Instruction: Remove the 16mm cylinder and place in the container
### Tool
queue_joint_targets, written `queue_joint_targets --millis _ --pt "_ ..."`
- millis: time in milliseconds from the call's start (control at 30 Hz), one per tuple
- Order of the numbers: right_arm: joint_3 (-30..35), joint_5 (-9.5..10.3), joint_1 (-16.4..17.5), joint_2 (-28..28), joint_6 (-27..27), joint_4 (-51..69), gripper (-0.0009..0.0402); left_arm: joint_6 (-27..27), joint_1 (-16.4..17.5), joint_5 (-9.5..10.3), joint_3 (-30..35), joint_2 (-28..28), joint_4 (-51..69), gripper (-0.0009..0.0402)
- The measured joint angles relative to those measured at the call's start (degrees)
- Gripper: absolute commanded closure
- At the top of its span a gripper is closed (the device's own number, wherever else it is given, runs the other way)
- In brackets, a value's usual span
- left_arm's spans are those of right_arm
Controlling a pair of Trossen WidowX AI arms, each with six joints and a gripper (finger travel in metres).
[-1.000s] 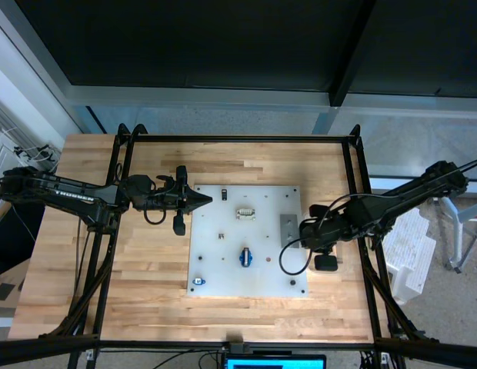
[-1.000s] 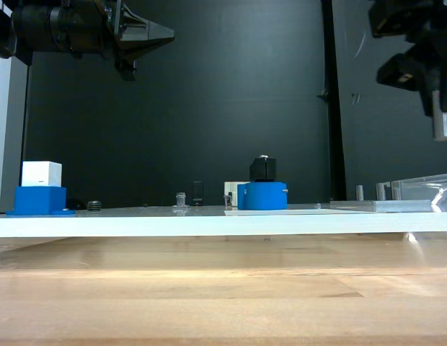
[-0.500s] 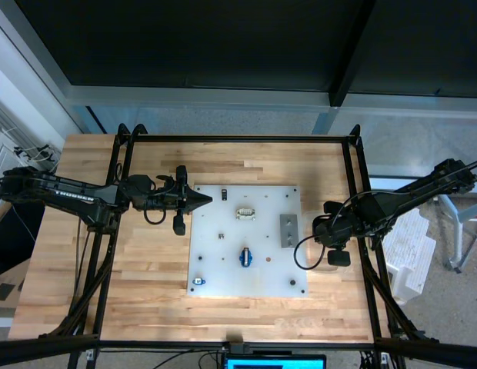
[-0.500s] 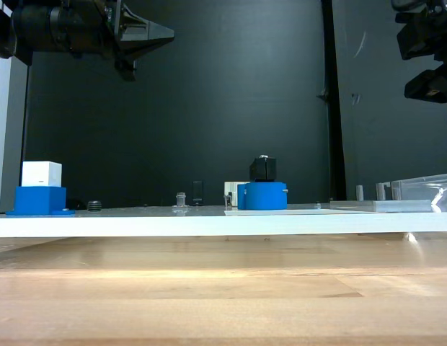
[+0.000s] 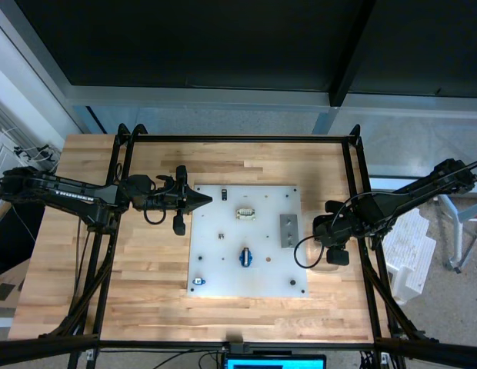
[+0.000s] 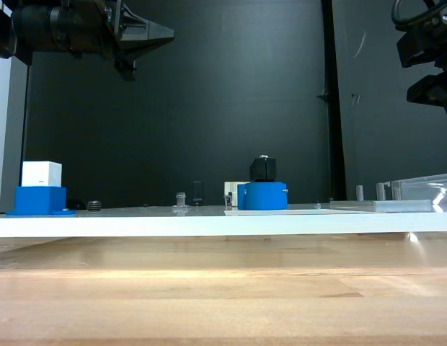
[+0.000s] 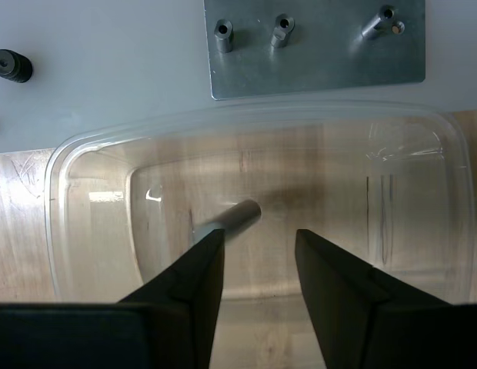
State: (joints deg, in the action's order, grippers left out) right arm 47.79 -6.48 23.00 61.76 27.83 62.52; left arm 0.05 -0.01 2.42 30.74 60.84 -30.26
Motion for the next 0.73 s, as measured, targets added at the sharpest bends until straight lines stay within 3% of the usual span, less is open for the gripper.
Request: queue_joint_targets --millis 200,400,567,733 --pt "0.0 -0.04 0.0 0.0 0.4 0.0 0.0218 0.0 0.0 0.00 0.0 0.0 0.0 0.0393" --pt "0.0 -0.22 0.0 0.0 0.4 -0.3 0.0220 0.0 0.0 -0.02 0.0 0.0 0.0 0.0393" --pt "0.0 -3.78 -0.7 0.0 -1.4 -2.6 0.0248 0.0 0.0 0.00 0.0 0.0 0.0 0.0393" --pt "0.0 -4.00 -3.9 0.0 -6.9 -9.1 0.0297 0.0 0.0 0.00 0.0 0.0 0.0 0.0393"
